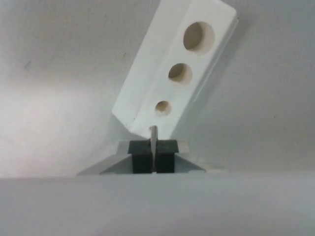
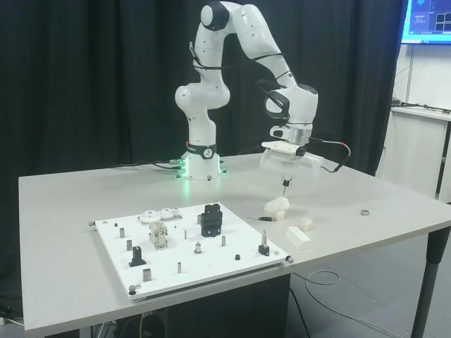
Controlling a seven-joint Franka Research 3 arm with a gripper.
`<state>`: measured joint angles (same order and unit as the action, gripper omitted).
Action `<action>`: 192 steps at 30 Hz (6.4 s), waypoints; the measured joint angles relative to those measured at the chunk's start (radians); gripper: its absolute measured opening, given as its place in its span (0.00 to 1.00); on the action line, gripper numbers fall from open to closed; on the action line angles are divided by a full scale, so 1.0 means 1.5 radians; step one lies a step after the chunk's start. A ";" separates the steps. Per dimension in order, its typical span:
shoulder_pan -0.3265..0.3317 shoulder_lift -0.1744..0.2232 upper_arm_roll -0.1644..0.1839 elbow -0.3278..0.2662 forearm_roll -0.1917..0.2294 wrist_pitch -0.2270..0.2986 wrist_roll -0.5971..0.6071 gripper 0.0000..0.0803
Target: Insert round peg 1.
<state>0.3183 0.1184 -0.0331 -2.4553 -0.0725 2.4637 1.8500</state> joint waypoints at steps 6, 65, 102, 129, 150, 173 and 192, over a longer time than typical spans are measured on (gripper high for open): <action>0.000 -0.005 -0.001 0.000 -0.003 -0.004 0.000 0.02; 0.000 -0.009 -0.002 0.002 -0.009 -0.012 -0.001 0.02; -0.042 -0.021 -0.002 0.051 -0.134 -0.019 -0.002 0.02; -0.189 -0.015 -0.001 0.163 -0.176 -0.038 -0.118 0.02; -0.295 0.061 -0.003 0.288 -0.155 -0.041 -0.231 0.02; -0.349 0.203 -0.044 0.482 -0.071 -0.068 -0.346 0.02; -0.358 0.350 -0.097 0.704 0.016 -0.157 -0.434 0.02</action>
<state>-0.2190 0.6441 -0.1784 -1.3995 -0.0486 2.2277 1.1993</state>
